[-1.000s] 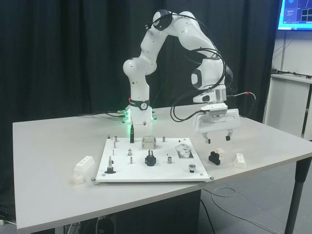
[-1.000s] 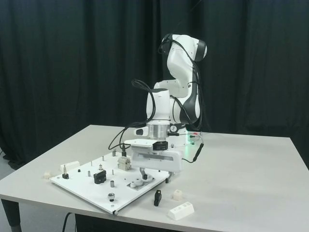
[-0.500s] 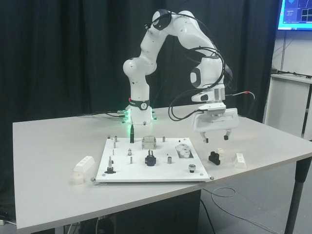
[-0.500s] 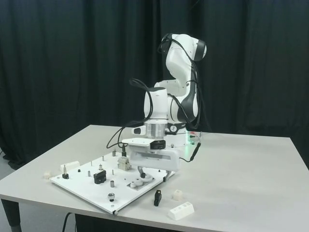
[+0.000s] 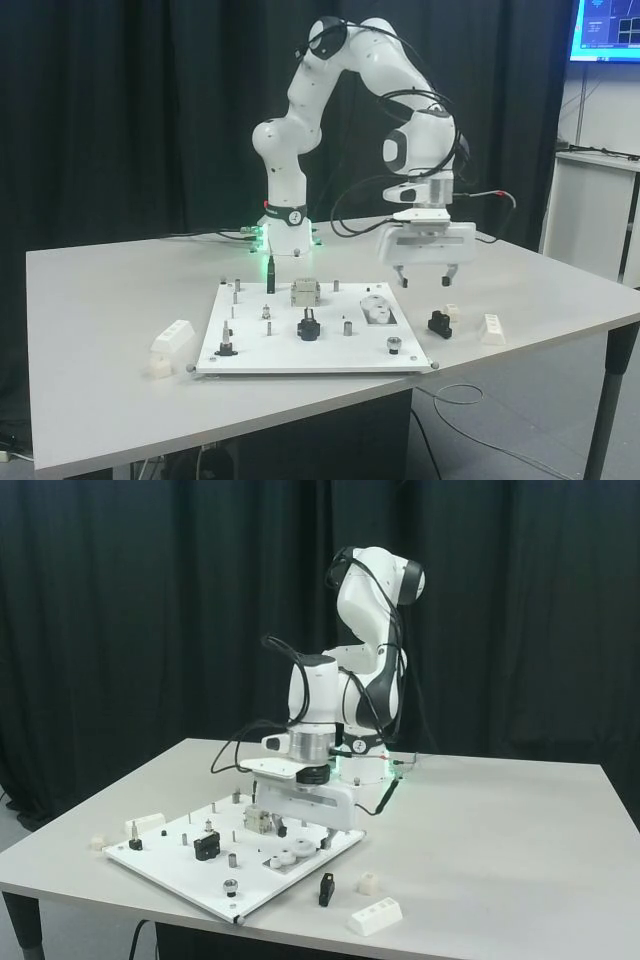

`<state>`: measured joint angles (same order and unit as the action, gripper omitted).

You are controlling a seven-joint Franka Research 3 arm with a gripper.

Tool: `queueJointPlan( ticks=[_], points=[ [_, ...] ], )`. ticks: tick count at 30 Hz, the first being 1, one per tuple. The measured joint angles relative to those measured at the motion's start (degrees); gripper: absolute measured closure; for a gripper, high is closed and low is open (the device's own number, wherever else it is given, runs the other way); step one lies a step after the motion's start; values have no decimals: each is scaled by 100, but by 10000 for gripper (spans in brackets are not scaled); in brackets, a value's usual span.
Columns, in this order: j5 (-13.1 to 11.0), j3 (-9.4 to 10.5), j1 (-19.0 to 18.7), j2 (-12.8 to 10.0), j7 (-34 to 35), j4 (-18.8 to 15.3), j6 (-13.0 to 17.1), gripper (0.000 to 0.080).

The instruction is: Remove medium gear.

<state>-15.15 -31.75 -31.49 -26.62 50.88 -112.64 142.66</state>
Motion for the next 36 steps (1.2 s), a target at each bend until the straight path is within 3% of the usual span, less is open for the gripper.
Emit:
queueJointPlan(
  ticks=[19, 28, 36],
  points=[
    [41, 80, 502, 71, 118, -418, 58, 3],
    [24, 226, 588, 169, 98, -805, 375, 3],
    [-24, 346, 630, 232, 93, -1167, 896, 3]
  ],
)
